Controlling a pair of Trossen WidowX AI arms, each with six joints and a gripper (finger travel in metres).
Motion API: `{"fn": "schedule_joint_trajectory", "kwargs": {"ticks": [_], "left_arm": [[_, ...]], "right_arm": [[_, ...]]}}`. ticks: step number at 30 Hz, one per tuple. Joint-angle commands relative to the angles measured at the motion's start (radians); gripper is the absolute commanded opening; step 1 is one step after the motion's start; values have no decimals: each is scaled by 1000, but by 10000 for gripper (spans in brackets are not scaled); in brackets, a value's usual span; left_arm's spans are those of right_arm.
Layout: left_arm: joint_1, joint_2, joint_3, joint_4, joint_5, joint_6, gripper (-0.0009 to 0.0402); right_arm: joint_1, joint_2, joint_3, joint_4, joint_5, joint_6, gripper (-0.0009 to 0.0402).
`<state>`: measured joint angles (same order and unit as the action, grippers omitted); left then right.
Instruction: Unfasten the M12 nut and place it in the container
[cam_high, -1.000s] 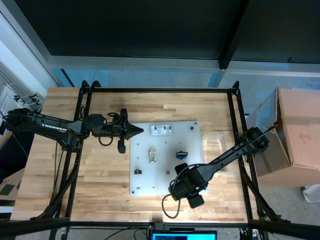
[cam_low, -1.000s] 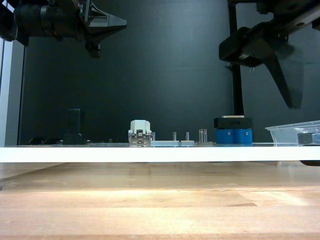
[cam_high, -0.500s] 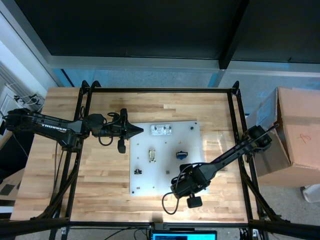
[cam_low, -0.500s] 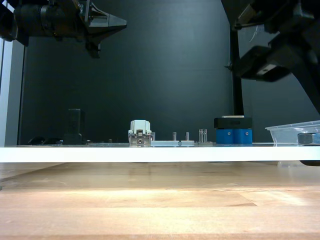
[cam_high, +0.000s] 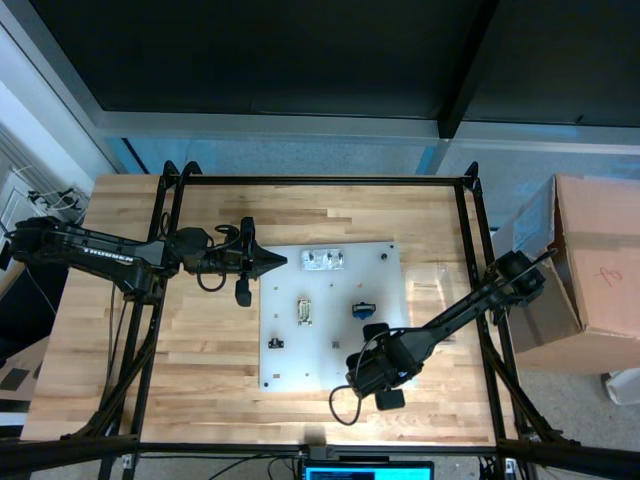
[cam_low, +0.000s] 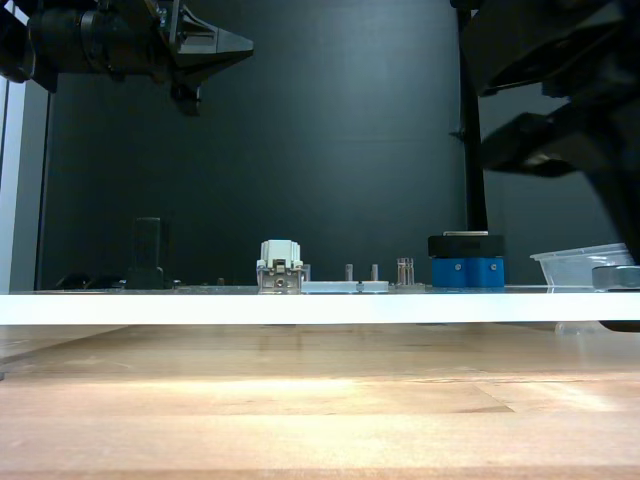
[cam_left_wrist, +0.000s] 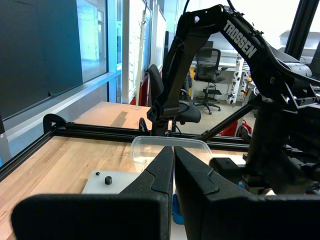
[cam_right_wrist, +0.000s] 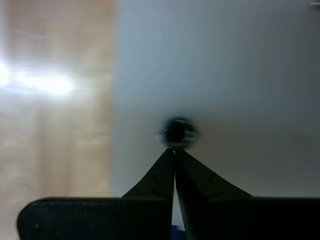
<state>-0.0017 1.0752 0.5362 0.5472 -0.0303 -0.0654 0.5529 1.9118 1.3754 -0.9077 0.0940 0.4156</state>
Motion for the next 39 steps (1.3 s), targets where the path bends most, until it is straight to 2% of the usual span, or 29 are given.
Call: {"fn": "schedule_joint_trajectory", "kwargs": {"ticks": [1,4,5,11,15,21,27,29,33,34,37,39], "left_arm": [[0,0,0,0,0,0,0],[0,0,0,0,0,0,0],[0,0,0,0,0,0,0],[0,0,0,0,0,0,0],[0,0,0,0,0,0,0],[0,0,0,0,0,0,0],[0,0,0,0,0,0,0],[0,0,0,0,0,0,0],[0,0,0,0,0,0,0],[0,0,0,0,0,0,0],[0,0,0,0,0,0,0],[0,0,0,1,0,0,0]], "right_arm": [[-2,-20,3,-33,83,28,0],[-1,-26,3,-47,87,49,0],[-1,-26,3,-46,71,51,0],[1,-26,3,2,-139,56,0],[5,-19,3,40,-167,86,0],[7,5,-1,55,-163,85,0],[6,7,-1,46,-110,85,0],[6,4,3,16,-53,85,0],[6,-5,34,-97,118,115,0],[6,-5,47,-119,134,124,0],[6,-9,71,-142,122,127,0],[6,-11,79,-142,87,127,0]]}}
